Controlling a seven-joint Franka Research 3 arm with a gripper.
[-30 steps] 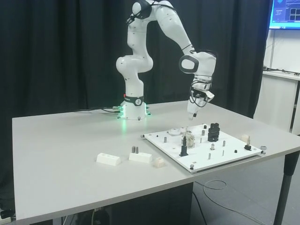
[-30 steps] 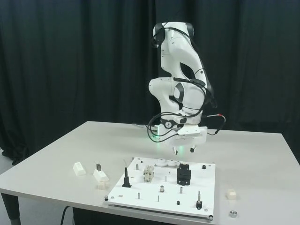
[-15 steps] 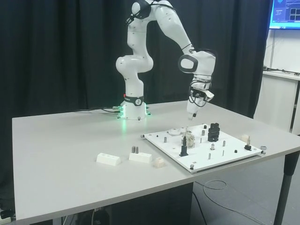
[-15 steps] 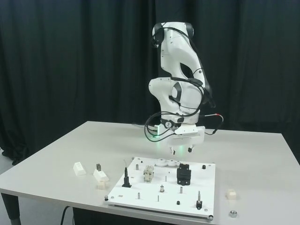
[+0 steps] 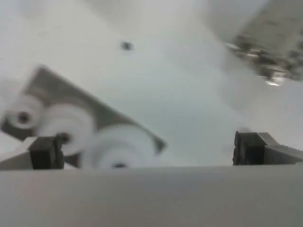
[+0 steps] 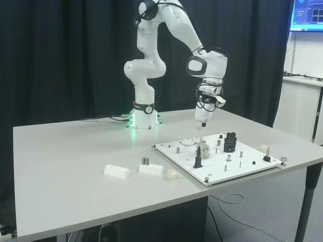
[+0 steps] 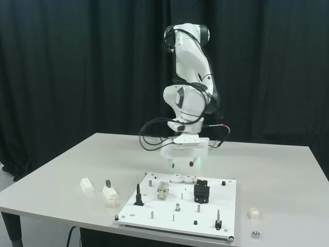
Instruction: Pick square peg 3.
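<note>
The gripper (image 7: 181, 165) hovers with fingers (image 5: 46, 152) spread and empty, above the white assembly board (image 7: 226, 208); square peg 3 cannot be identified.

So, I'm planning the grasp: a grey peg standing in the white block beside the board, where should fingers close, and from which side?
Its bare upper shaft, from straight above: the grey peg stands upright with its foot sunk in the white block, so only the top is free. The gripper is open.
</note>
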